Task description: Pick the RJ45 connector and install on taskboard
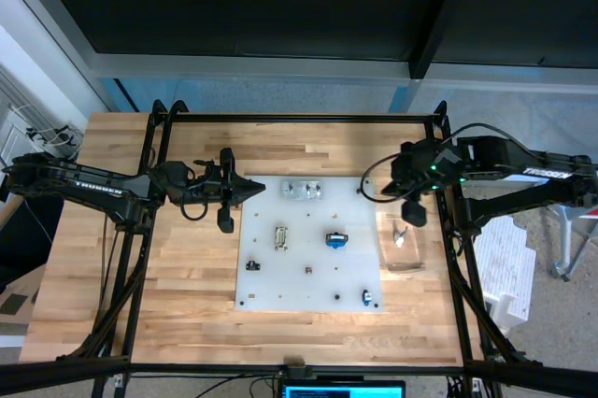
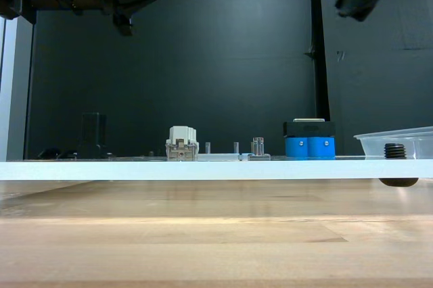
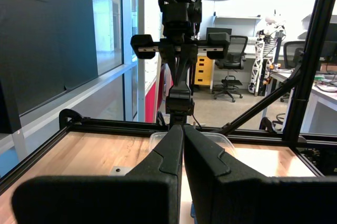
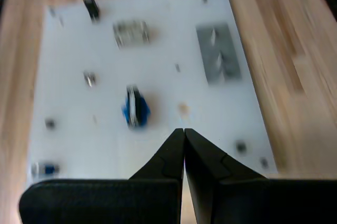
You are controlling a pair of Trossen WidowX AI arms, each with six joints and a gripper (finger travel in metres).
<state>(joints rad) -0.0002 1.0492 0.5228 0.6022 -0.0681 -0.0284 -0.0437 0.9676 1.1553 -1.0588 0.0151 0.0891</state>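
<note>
Jaws clenched empty, both: left gripper point(image 1: 260, 190) above far-left corner of one taskboard point(image 1: 280, 278), right gripper point(image 1: 414, 214) above one clear tray point(image 1: 416, 260).

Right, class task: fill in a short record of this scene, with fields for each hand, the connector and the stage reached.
left hand: shut, empty, raised by the taskboard's far left corner
right hand: shut, empty, raised near the clear tray
RJ45 connector: small pale piece lying in the clear tray
stage: connector not yet picked
</note>
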